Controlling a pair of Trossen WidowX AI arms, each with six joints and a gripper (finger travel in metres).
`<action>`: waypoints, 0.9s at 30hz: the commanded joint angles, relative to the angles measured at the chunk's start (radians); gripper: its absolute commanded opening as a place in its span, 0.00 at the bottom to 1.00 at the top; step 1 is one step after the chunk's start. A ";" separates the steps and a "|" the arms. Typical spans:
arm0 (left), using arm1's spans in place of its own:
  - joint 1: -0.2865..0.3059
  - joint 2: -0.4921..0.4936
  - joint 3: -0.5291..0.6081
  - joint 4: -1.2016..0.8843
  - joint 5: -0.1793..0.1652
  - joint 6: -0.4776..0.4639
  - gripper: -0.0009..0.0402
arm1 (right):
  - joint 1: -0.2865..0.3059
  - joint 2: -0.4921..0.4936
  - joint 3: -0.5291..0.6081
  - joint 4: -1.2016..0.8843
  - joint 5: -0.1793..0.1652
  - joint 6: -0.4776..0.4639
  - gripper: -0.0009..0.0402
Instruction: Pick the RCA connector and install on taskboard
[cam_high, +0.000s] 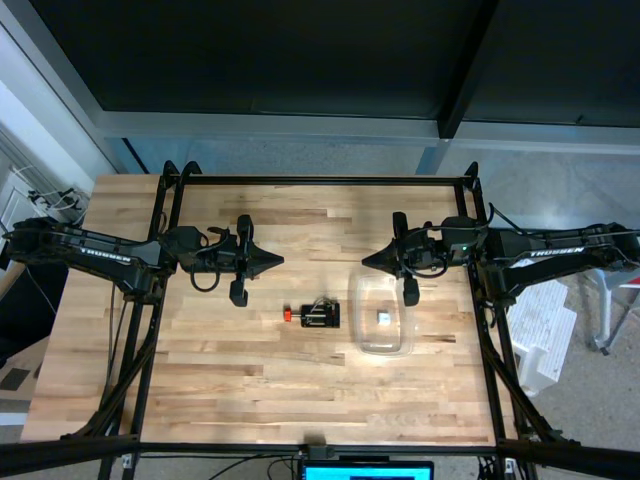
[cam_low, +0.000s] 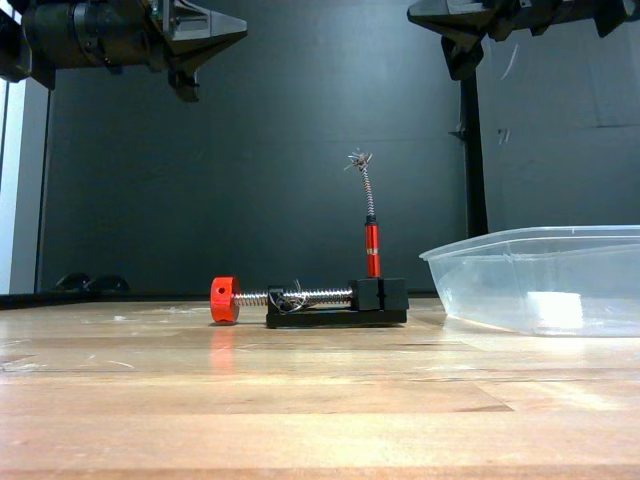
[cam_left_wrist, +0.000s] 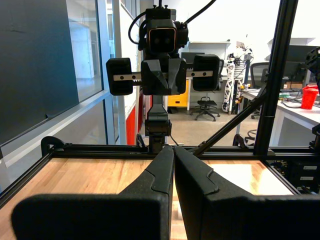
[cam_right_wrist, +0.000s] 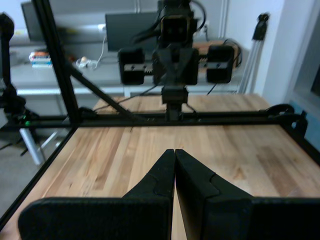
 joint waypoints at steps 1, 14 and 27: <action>0.000 0.000 0.000 0.000 0.000 0.000 0.02 | -0.007 -0.008 -0.028 0.068 -0.036 0.000 0.02; 0.000 0.000 0.000 0.000 0.000 0.000 0.02 | -0.036 -0.010 -0.063 0.156 0.011 0.001 0.02; 0.000 0.000 0.000 0.000 0.000 0.000 0.02 | -0.036 -0.017 -0.158 0.276 0.040 0.021 0.02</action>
